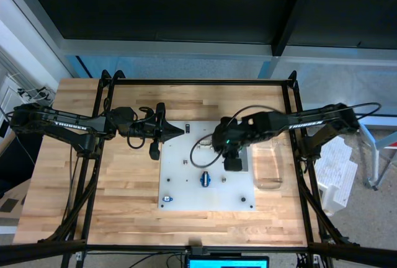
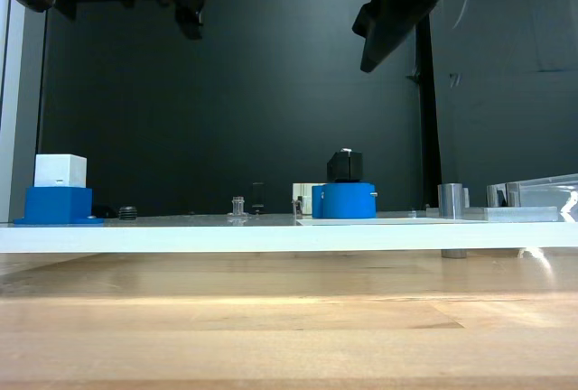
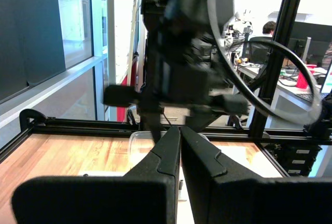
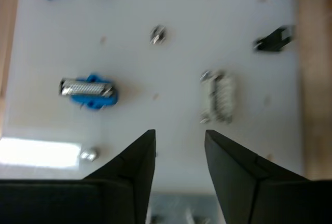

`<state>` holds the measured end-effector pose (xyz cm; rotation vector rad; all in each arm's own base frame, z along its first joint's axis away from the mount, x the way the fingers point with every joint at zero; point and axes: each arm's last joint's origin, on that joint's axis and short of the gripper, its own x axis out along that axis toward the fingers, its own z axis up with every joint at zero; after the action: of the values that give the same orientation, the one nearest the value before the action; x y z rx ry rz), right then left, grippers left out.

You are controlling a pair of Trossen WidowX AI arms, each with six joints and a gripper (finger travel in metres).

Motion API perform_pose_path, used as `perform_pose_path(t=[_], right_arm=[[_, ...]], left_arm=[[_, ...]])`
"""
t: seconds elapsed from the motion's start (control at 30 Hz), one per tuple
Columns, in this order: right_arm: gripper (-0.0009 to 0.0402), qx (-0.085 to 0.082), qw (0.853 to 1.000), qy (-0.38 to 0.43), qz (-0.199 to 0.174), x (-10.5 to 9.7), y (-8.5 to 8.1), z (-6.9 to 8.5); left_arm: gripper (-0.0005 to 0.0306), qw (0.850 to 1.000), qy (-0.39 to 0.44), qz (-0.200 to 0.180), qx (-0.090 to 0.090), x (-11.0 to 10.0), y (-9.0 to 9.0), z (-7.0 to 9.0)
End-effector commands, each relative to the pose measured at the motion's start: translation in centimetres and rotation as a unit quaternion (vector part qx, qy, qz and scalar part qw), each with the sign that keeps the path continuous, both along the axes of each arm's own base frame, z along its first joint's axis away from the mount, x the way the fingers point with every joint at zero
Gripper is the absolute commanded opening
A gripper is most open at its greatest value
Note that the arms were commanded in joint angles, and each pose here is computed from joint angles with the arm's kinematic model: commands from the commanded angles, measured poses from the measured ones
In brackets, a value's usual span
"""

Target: Pick the 16mm cylinder and install on the taskboard

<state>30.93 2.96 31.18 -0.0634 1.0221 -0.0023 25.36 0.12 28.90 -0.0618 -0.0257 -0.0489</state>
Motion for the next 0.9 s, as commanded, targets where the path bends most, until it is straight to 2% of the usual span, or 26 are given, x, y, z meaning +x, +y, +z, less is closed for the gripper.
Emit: perform_pose_path(t=[0.03,0.17,0.23,0.33,0.5,0.6,0.7,0.8,0.9], right_arm=[[0.0097,0.006,0.997,-0.074,-0.001,-0.9,-1.2,0.8],[0.0056,0.026,0.982,-0.185,0.009,-2.3,-2.4,1.8],[0.0032,0.028,0.971,-0.239,0.005,-2.9,-3.0,1.9],[-0.0005,0.040,0.948,-0.314,0.013,-3.9,-3.5,2.1],[0.0004,0.039,0.911,-0.409,0.020,-5.3,-3.5,1.5],[0.0001,0.041,0.896,-0.443,0.018,-6.1,-3.5,0.8],[-0.0001,0.041,0.886,-0.462,0.012,-6.8,-3.5,0.4],[0.0000,0.033,0.880,-0.473,-0.002,-7.3,-3.5,0.1],[0.0000,0.034,0.873,-0.487,0.001,-7.7,-3.4,-0.2]], left_arm=[[0.0000,1.000,0.000,0.000,0.000,0.0,0.0,0.0],[0.0000,1.000,0.000,0.000,0.000,0.0,0.0,0.0],[0.0000,1.000,0.000,0.000,0.000,0.0,0.0,0.0],[0.0000,1.000,0.000,0.000,0.000,0.0,0.0,0.0],[0.0000,1.000,0.000,0.000,0.000,0.0,0.0,0.0],[0.0000,1.000,0.000,0.000,0.000,0.0,0.0,0.0],[0.0000,1.000,0.000,0.000,0.000,0.0,0.0,0.0],[0.0000,1.000,0.000,0.000,0.000,0.0,0.0,0.0],[0.0000,1.000,0.000,0.000,0.000,0.0,0.0,0.0]])
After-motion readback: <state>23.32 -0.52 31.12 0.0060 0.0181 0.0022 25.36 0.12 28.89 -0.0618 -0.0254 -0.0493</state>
